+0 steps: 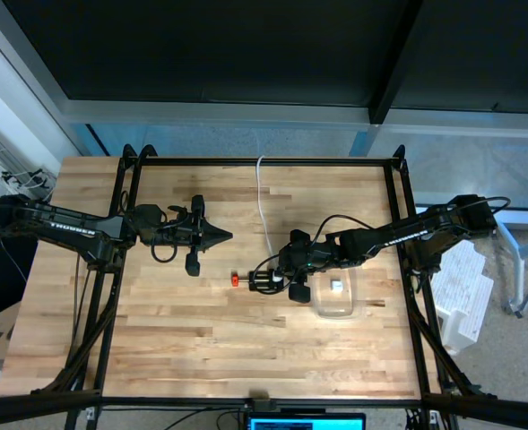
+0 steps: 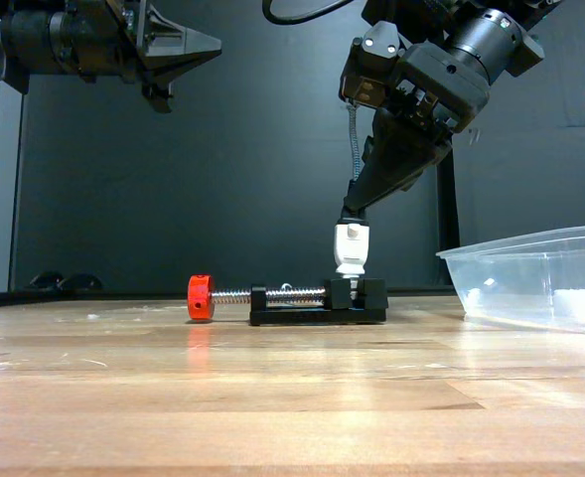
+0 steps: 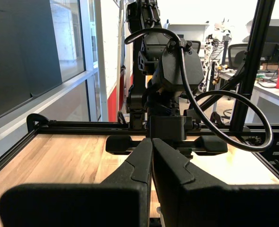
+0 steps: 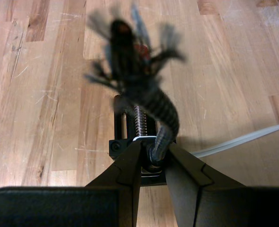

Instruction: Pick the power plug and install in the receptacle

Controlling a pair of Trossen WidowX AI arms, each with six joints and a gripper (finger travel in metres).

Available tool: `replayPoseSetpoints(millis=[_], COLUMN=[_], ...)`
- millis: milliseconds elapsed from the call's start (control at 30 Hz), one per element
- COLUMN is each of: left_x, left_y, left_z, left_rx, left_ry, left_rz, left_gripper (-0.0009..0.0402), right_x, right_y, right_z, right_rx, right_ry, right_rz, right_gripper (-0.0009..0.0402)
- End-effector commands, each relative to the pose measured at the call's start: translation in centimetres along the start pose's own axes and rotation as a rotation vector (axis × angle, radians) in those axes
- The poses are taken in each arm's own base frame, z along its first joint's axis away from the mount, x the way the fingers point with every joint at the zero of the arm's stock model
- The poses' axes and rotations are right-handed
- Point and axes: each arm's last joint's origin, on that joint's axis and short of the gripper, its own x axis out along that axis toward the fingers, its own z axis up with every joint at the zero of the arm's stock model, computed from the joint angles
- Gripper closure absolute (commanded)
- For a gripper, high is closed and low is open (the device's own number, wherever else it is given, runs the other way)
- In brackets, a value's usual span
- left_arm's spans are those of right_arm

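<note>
The power plug (image 4: 154, 159) stood upright, nose down, right atop the white receptacle (image 2: 351, 248), with its braided lead (image 2: 353, 139) rising above it. How far it was seated I couldn't quite tell. The right gripper (image 2: 355, 209) slanted down from the right, jaws clamped on the power plug. The receptacle stood in a black vise (image 2: 317, 302) with an orange knob (image 2: 201, 297), near a clear tray (image 2: 511, 273) on the wooden table (image 1: 156, 340). The left gripper (image 1: 220, 236) hung high and level, jaws together, well apart from the vise.
</note>
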Motion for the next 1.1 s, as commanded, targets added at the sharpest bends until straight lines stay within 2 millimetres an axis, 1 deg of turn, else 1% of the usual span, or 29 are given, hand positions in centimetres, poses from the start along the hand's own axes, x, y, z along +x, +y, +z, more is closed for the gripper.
replayPoseSetpoints(millis=[33, 333, 567, 800, 1100], left_x=[0.0, 0.0, 0.0, 0.0, 0.0], left_y=[0.0, 0.0, 0.0, 0.0, 0.0], left_z=[0.0, 0.0, 0.0, 0.0, 0.0], left_rx=[0.000, 0.000, 0.000, 0.000, 0.000], left_ry=[0.000, 0.000, 0.000, 0.000, 0.000], left_rz=[0.000, 0.000, 0.000, 0.000, 0.000], left_gripper=[0.0393, 0.0393, 0.0393, 0.0393, 0.0393], right_x=[0.1, -0.3, -0.5, -1.1, -1.8], right_y=[0.0, 0.2, 0.3, 0.4, 0.5], right_z=[-0.3, 0.7, 1.1, 2.1, 2.6], right_rx=[-0.004, -0.002, -0.004, -0.004, -0.005], right_ry=[0.021, -0.009, -0.002, -0.009, -0.015], right_rz=[0.000, 0.009, 0.009, 0.011, 0.013], right_gripper=[0.0393, 0.0388, 0.0354, 0.0318, 0.0293])
